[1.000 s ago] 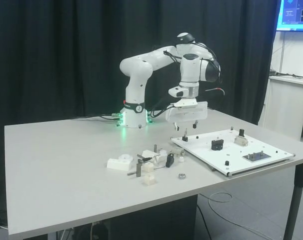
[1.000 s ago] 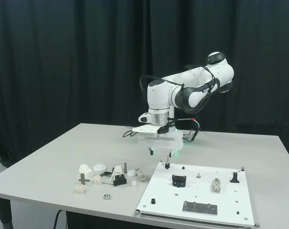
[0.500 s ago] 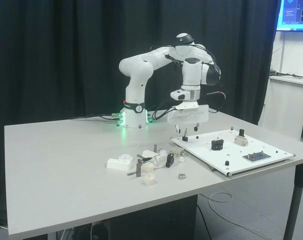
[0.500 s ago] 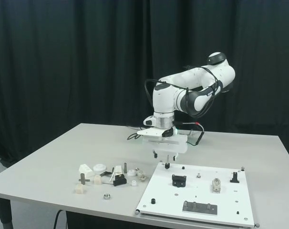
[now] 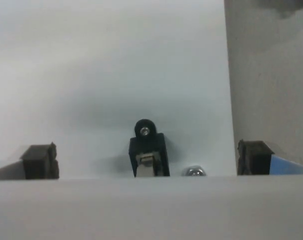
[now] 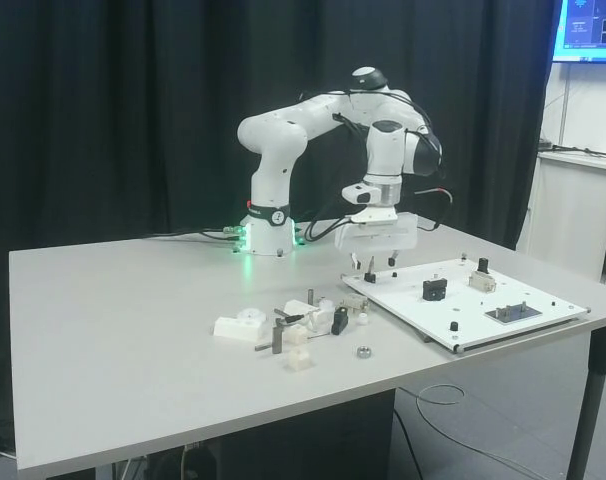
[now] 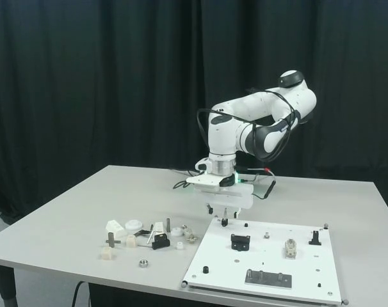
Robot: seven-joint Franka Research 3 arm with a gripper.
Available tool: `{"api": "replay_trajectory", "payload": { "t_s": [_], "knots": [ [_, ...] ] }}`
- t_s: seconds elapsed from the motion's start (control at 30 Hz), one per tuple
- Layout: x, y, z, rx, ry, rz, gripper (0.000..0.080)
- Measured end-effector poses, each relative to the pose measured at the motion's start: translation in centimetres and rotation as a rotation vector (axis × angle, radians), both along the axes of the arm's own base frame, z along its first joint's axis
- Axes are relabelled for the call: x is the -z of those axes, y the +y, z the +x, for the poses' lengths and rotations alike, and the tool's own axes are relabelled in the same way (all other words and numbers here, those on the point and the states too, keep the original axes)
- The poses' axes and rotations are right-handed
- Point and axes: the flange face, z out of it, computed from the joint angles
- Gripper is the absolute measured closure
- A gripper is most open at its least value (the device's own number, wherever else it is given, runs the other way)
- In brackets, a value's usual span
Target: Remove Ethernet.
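A small black fitting [image 5: 149, 150] with a pale plug in it and a screw on top stands at the corner of the white board [image 5: 116, 75]. In the room views the black fitting [image 6: 368, 276] [image 7: 225, 222] is a short peg on the white board [image 6: 463, 302] [image 7: 264, 262], at the corner closest to the arm's base. My gripper [image 5: 146, 160] [image 6: 379, 262] [image 7: 223, 212] hovers just above it. It is open, and its black fingertips [image 5: 39, 161] stand far apart on either side of the fitting without touching it.
Further along the board are a black mount [image 6: 434, 289] [image 7: 240, 242], a black upright piece [image 6: 482, 266] [image 7: 315, 236] and a grey plate [image 6: 511, 313] [image 7: 267, 277]. Several loose white and black parts [image 6: 293, 330] [image 7: 143, 236] lie on the grey table beside the board.
The arm has swung toward the board and come down, bringing the gripper over the board's corner fitting. Nothing on the table or board has moved.
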Motion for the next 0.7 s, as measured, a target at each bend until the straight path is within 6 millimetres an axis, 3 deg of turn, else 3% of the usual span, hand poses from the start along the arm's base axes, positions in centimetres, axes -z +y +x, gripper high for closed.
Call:
{"api": "replay_trajectory", "payload": {
  "t_s": [0.7],
  "knots": [
    [0.96,0.05,-0.49,0.021,0.008,0.017,0.0003]
  ]
}}
